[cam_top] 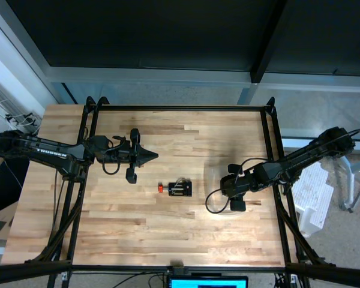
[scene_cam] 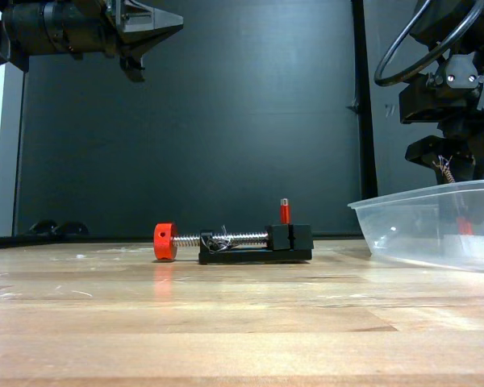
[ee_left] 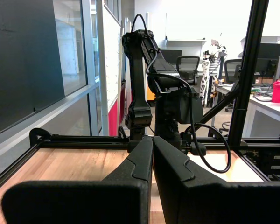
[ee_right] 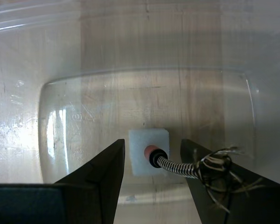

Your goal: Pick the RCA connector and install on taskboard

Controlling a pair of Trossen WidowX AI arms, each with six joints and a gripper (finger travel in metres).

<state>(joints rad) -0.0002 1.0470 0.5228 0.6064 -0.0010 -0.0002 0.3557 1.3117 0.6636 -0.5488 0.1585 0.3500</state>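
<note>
taskboard (cam_top: 179, 188): a black block lying flat near the middle of the bench (cam_top: 138, 240). A red knob (scene_cam: 164, 241) sits on the end facing the left arm, a silvery threaded rod runs along the top, and a short red post stands at the other end.
left gripper (ee_left: 152, 139): raised well above the bench, to the left of the taskboard and a little beyond it, pointing toward the right arm. The jaws are closed on nothing, with the two fingers meeting.
right gripper (ee_right: 152, 143): well to the right of the taskboard, pointing down into the clear tray (scene_cam: 403, 222). The jaws are spread wide and grip nothing, one finger on each side of the plug.
clear tray: on the bench to the right of the taskboard, apart from it.
RCA connector (ee_right: 155, 155): inside the clear tray, away from the taskboard and not installed on it. It shows a dark collar and a reddish tip, and the tip end rests against the white square piece (ee_right: 139, 161). The plug lies between the open jaws and touches neither finger.
braided cable (ee_right: 177, 167): silvery, running from the back of the connector to a frayed bunch of wires close to one finger. Whether the wires touch that finger cannot be told.
</note>
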